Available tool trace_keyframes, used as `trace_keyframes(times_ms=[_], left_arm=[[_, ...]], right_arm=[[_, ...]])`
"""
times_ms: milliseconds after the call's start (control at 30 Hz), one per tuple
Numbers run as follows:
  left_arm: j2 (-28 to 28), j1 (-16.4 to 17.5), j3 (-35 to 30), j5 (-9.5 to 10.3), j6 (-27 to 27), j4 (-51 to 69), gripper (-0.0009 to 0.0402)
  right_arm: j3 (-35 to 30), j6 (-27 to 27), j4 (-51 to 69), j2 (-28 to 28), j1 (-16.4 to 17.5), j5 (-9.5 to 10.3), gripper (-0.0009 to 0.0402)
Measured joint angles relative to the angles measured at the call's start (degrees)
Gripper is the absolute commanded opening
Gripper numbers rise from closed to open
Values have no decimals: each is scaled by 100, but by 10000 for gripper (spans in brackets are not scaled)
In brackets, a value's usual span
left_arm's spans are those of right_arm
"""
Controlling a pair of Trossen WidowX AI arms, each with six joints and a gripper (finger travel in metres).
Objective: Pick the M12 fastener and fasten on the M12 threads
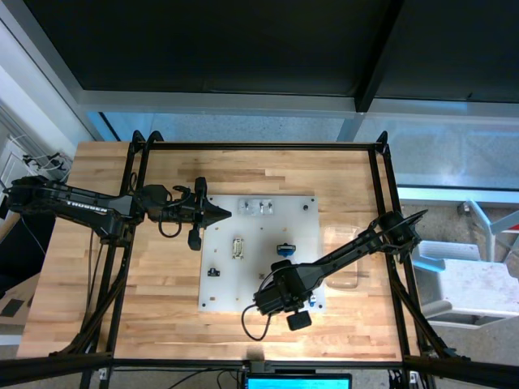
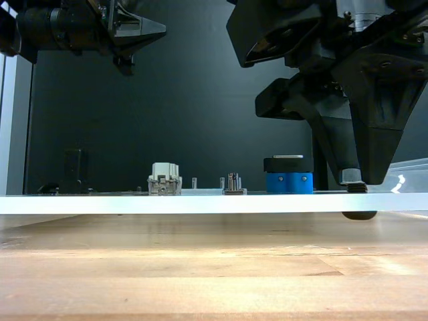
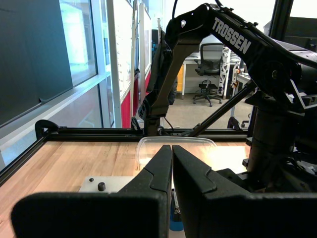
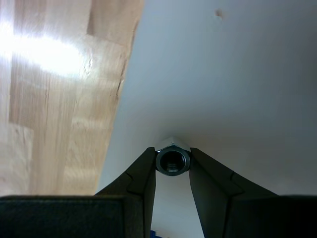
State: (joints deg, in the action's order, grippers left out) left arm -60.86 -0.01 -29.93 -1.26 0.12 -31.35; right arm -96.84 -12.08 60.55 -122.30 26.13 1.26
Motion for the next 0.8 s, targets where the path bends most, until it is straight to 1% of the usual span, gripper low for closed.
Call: trace_keyframes(times_ms=[600, 667, 800], left_arm=[[0, 0, -2, 0, -2, 0, 0], [0, 0, -2, 0, -2, 0, 0], [0, 0, 0, 0, 0, 0, 0]], right_arm=[[0, -3606, 9, 0, -15, 4, 35], [0, -4188, 13, 0, -15, 4, 35], [0, -5567, 11, 0, -17, 4, 35]])
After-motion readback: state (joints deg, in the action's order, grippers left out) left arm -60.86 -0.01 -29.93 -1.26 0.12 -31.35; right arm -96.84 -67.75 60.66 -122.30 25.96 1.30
